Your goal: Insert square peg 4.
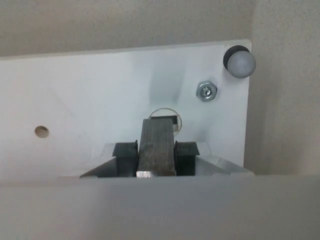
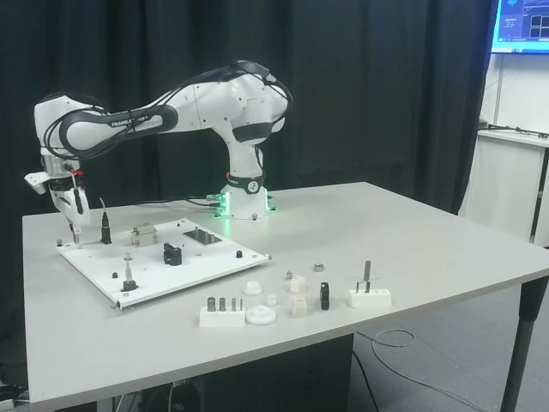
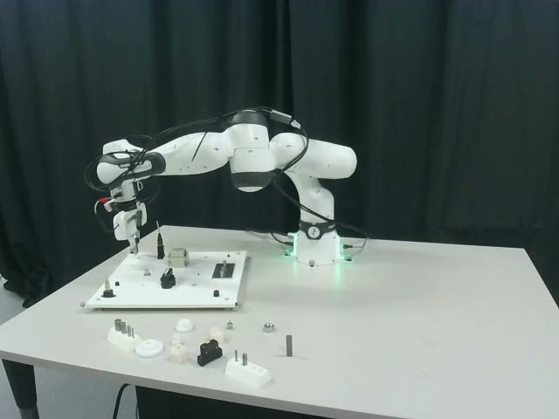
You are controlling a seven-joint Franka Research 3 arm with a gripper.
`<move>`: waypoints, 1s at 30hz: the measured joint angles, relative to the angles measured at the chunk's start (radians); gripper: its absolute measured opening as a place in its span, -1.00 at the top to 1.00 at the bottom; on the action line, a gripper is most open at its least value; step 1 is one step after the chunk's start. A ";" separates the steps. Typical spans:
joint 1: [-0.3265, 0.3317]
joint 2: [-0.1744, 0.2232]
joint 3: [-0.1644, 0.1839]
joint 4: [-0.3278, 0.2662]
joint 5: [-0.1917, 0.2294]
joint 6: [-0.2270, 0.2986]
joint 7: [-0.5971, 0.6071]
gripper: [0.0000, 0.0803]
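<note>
My gripper [image 1: 156, 152] is shut on a dark grey square peg [image 1: 157, 147], with a black finger [image 1: 125, 152] pressed against each side of it. The peg's lower end hangs at a round insert with a square hole [image 1: 171, 120] in the white board [image 1: 90, 100]; whether it touches the hole cannot be told. In the first room view the gripper [image 2: 74, 225] points down over the far left corner of the board [image 2: 206, 257]. The second room view shows the gripper [image 3: 131, 243] above the same corner of the board [image 3: 192, 284].
A grey nut [image 1: 206, 91] and a grey round knob [image 1: 240, 61] sit near the board's corner by the hole. On the board stand a black post [image 2: 106, 230], a grey block [image 2: 143, 234] and a black clamp [image 2: 171, 253]. Loose white holders [image 2: 221, 313] lie in front.
</note>
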 joint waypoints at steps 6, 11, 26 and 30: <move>-0.016 0.000 0.016 0.008 -0.002 0.006 0.000 0.62; -0.026 -0.007 0.032 0.008 -0.005 0.012 0.000 0.62; -0.044 -0.023 0.048 0.008 -0.009 0.013 0.000 0.62; -0.044 -0.024 0.048 0.008 -0.011 0.011 0.000 0.62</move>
